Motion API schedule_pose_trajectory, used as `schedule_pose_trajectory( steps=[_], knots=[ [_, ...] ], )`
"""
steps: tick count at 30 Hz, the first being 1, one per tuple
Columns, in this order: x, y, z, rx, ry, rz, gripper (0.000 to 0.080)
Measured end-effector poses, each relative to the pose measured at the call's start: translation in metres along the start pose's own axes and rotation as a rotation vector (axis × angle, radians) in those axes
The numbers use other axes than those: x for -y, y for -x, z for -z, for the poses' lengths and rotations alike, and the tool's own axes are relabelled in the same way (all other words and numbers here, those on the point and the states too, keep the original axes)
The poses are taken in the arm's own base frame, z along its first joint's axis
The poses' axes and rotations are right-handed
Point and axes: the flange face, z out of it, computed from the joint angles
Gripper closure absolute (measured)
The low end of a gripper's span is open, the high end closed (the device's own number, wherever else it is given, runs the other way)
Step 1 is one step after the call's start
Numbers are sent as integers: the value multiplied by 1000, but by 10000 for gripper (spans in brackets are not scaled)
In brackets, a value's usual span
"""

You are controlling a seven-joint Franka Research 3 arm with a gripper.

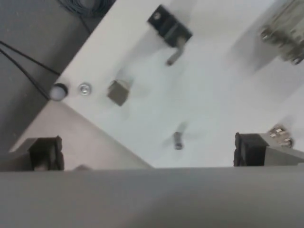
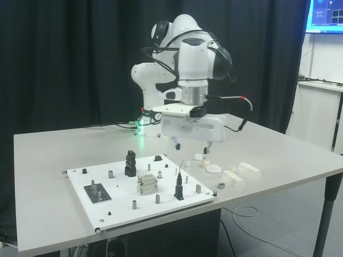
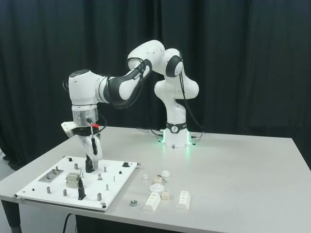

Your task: Pick bolt 4.

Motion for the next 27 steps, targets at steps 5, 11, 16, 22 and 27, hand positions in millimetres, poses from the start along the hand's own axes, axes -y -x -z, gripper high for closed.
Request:
schedule_pose_trajectory(
  steps=[5, 11, 16, 22, 27],
  knots=[
    [5, 19, -7, -4, 0, -56, 3],
    [9, 41, -14, -9, 4, -90, 3],
    [11, 58, -20, -10, 11, -73, 3],
    [12, 78, -27, -2, 18, -35, 3],
    [11, 94, -35, 5, 27, 107, 3]
  ],
)
